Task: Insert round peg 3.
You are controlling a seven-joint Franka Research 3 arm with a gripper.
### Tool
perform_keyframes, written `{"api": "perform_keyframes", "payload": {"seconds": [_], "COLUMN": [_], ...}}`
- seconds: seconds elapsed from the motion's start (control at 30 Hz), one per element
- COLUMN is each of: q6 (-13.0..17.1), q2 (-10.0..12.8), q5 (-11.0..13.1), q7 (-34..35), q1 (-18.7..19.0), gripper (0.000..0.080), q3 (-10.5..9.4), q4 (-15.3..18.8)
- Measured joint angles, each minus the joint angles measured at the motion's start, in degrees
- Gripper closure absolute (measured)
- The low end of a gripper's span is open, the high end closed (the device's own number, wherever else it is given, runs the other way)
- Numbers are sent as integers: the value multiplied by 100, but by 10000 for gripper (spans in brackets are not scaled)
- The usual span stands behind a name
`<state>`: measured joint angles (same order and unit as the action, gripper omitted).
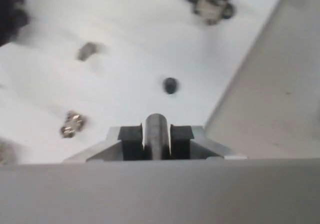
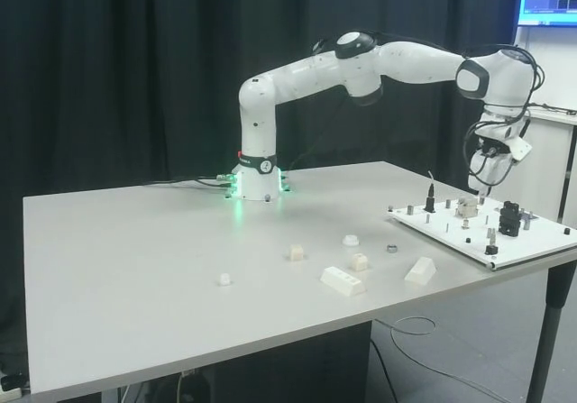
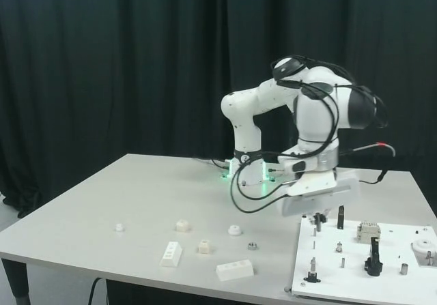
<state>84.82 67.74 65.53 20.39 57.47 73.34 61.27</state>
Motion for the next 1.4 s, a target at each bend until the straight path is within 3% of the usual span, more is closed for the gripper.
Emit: {"api": "perform_keyframes", "payload": {"seconds": [0.53, 0.9, 1.23, 1.4], "q6": [-84, -69, 35, 128], "q2": [14, 140, 239, 253], "q5": [16, 19, 0, -121], "q7": [-4, -378, -382, -416], "q1": [783, 1392, 2056, 2358], "gripper": [690, 690, 690, 690], "q3": [-85, -106, -104, -102], "q4": [34, 80, 281, 423]}}
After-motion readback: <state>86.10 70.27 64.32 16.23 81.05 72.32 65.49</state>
